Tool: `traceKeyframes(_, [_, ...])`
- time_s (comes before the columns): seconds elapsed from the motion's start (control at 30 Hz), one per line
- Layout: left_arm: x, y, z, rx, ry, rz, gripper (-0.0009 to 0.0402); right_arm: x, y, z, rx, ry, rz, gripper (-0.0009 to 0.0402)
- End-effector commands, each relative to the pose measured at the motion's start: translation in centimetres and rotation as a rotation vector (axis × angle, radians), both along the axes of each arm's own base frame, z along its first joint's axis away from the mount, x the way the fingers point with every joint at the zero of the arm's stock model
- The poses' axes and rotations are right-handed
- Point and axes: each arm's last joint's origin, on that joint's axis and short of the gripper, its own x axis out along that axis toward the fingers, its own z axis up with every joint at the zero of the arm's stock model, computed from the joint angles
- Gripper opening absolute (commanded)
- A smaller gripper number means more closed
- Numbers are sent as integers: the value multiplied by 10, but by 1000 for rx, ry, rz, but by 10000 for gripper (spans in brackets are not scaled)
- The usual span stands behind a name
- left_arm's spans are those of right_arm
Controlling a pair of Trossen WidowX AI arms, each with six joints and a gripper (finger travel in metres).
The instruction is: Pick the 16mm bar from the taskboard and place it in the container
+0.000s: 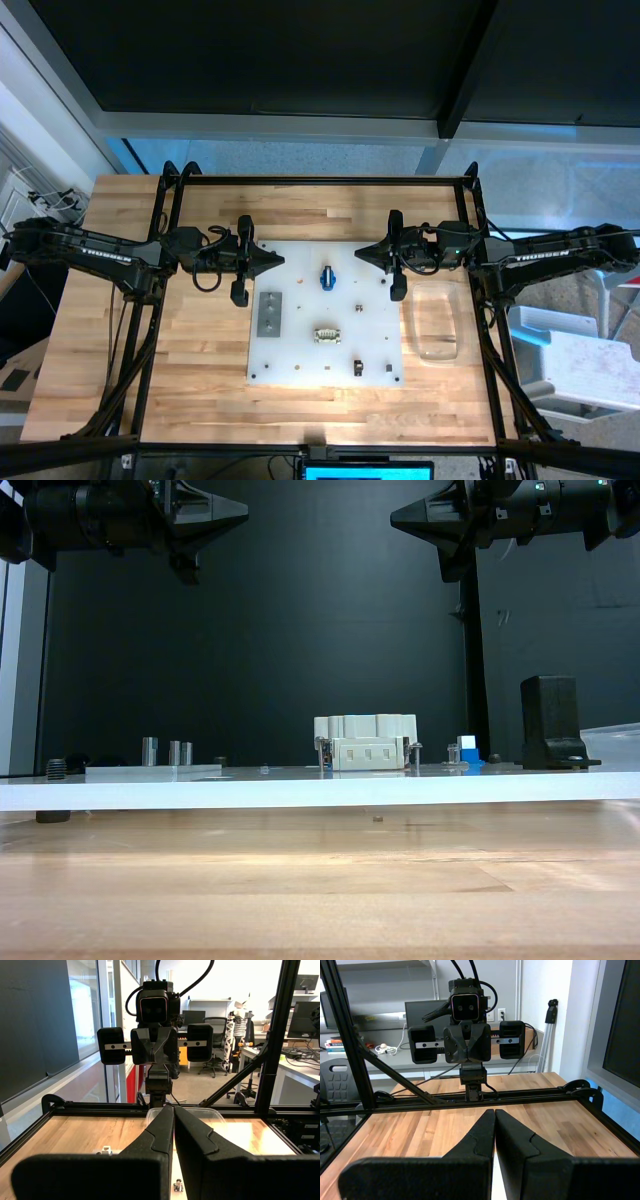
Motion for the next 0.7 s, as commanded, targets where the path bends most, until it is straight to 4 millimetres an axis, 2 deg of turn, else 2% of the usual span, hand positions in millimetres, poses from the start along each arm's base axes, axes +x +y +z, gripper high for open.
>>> traceKeyframes(0.03, [0,0,0,0,0,1,0,0,0,0,0,0,0,0])
traceKeyframes(0.53, [0,0,0,0,0,1,0,0,0,3,0,2,-2,0])
traceKeyframes(0.7, [0,0,0,0,0,1,0,2,-1,6,0,123,-27,0])
